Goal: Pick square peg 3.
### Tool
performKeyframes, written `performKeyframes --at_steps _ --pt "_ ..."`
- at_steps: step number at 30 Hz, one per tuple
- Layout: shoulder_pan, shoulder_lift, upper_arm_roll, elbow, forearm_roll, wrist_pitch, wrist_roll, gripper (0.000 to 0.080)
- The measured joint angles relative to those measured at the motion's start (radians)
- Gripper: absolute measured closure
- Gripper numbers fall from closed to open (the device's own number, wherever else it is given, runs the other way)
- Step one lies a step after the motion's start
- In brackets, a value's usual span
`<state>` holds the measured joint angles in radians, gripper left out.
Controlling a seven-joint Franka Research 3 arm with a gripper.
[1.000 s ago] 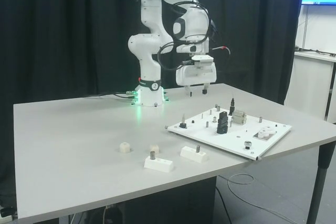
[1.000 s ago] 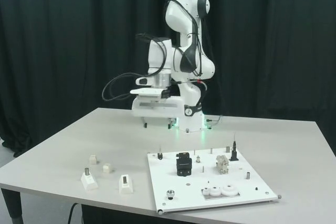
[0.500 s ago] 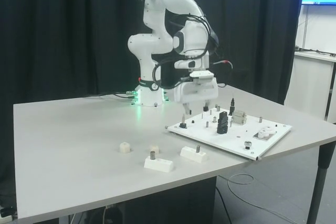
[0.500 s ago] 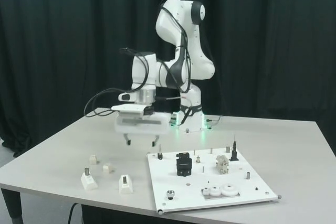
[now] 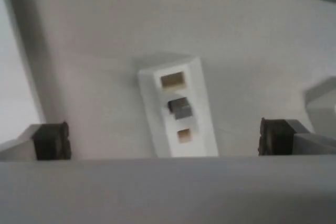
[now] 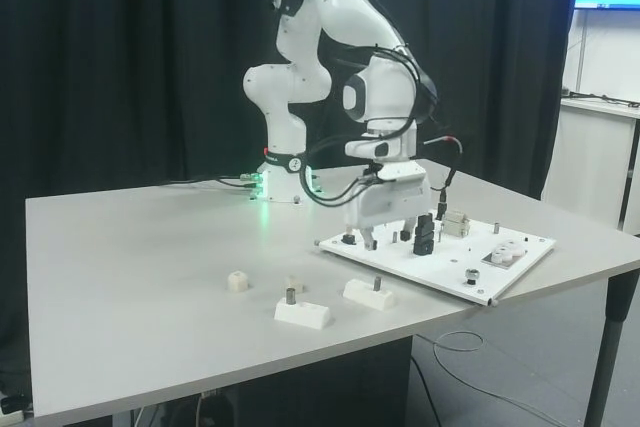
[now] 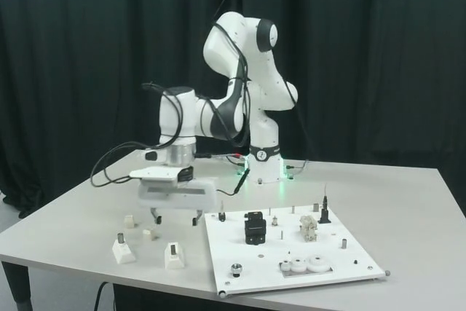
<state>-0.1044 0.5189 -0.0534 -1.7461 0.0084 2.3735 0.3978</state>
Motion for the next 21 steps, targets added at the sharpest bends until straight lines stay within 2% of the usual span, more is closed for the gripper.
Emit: performKeyframes --at_steps 5,11,16,21 --pt "-0.012 0.080 -0.005 0.141 0.000 -0.126 -0.045 0.0003" --pt "-0.019 0.158 -0.019 0.269 0.000 -0.237 -0.085 0.0003" --pt "-0.019 0.200 -0.030 0.330 0.001 -0.291 -0.114 0.0003" --pt "-0.017 0.221 -0.030 0.348 0.011 -0.312 -0.121 0.0003"
